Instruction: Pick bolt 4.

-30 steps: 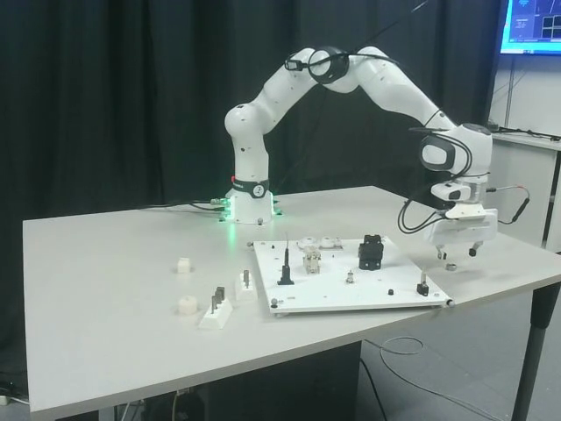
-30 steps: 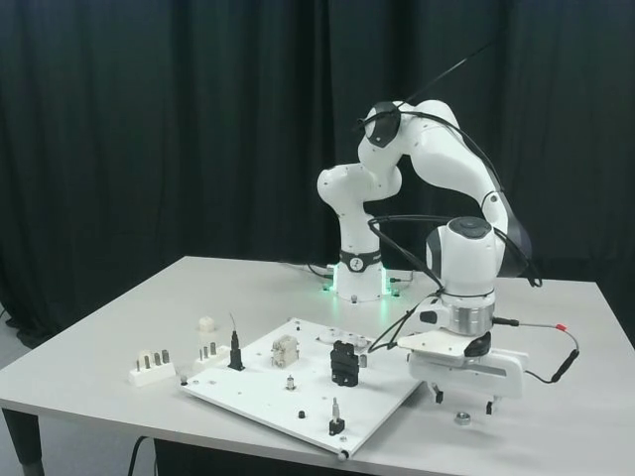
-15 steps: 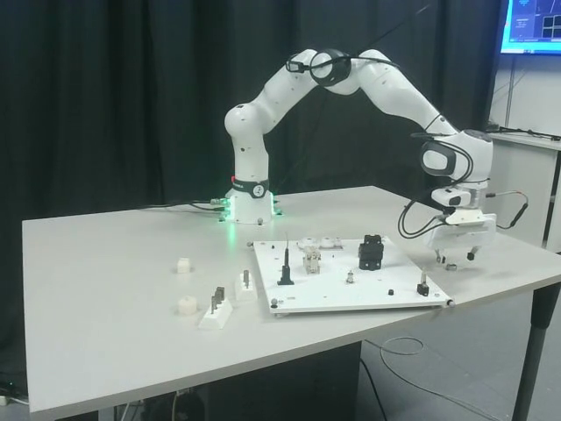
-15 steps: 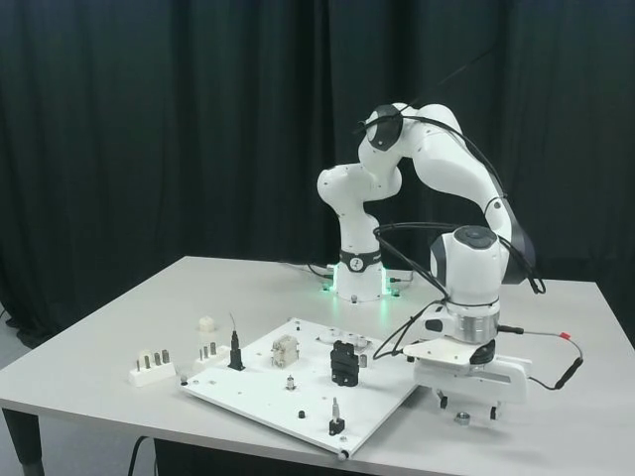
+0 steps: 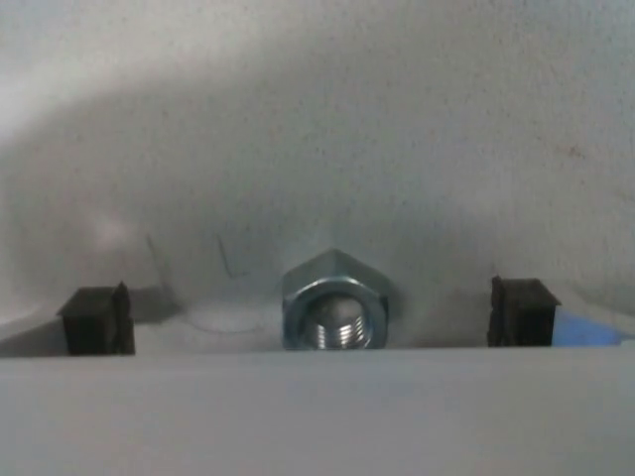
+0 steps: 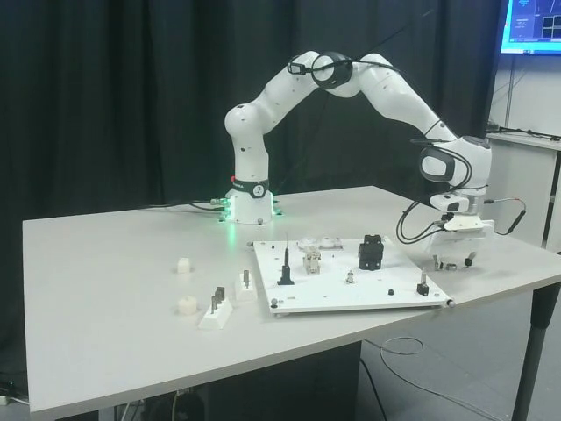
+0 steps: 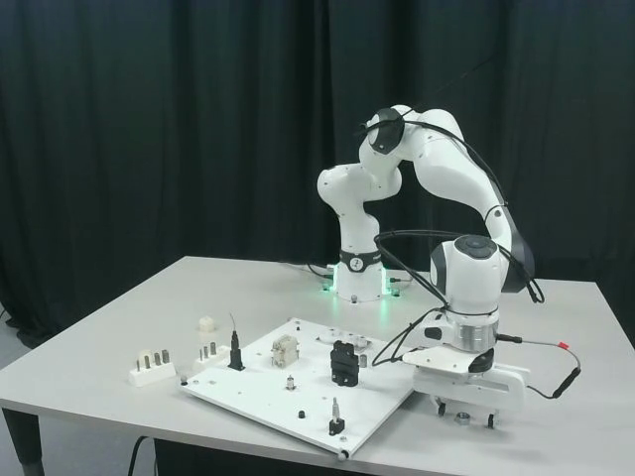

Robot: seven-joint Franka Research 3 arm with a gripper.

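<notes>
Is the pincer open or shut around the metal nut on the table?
Open. In the wrist view, both black fingertips stand apart from the nut, which lies untouched between them on the grey table.

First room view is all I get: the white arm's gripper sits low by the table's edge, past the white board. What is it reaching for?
Observer: A small hexagonal nut with a threaded hole, lying flat on the grey table. The wrist view shows a nut there, not a bolt.
Operator: Has it been grabbed?
Observer: No. The gripper is open; its black fingertips stand on either side of the nut, apart from it.
Operator: Is the nut on the board?
Observer: No. The second room view shows it on the bare table beside the white board, right under the gripper.
</notes>
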